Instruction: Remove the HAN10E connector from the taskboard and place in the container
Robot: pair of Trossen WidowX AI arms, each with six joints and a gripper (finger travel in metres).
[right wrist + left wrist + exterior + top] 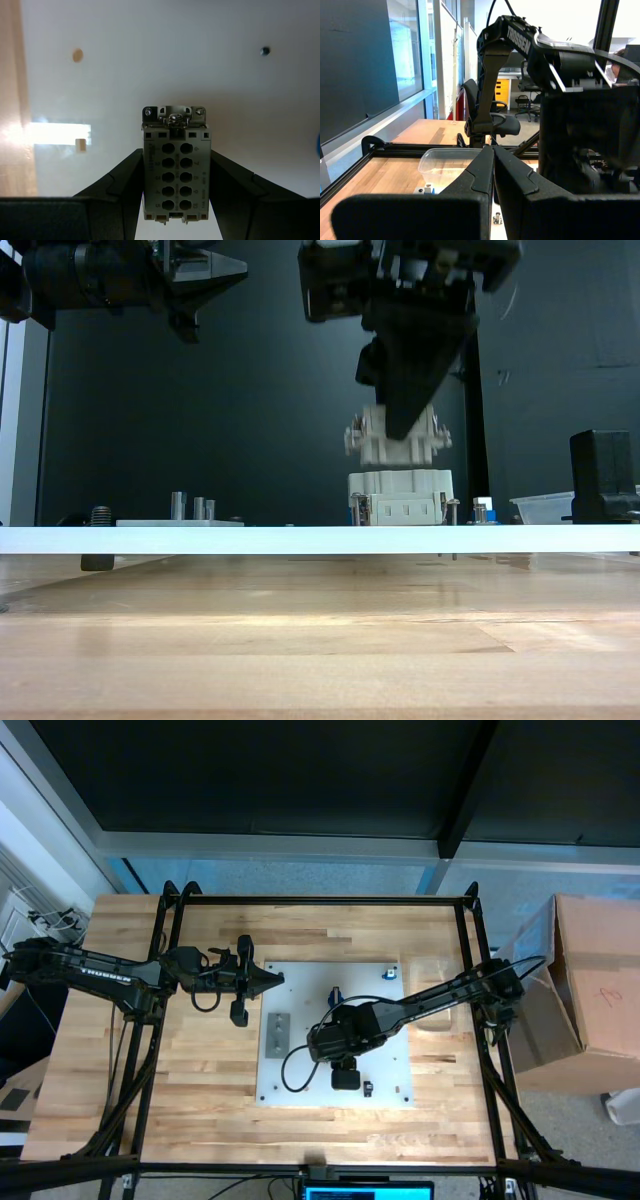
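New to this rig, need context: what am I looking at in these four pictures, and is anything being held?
Two black robot arms, left and right, stand at the table's sides, each ending in a two-fingered gripper. One picture looks down from above, one looks level along the tabletop, and two come from cameras on the arms' wrists. On the wooden table lies a white flat task board, with a clear plastic container beside it, to its right. The right gripper is shut on the beige rectangular HAN10E connector, held just above its beige base on the board, seemingly clear of it. The left gripper is shut on nothing, hovering near the board's far left corner.
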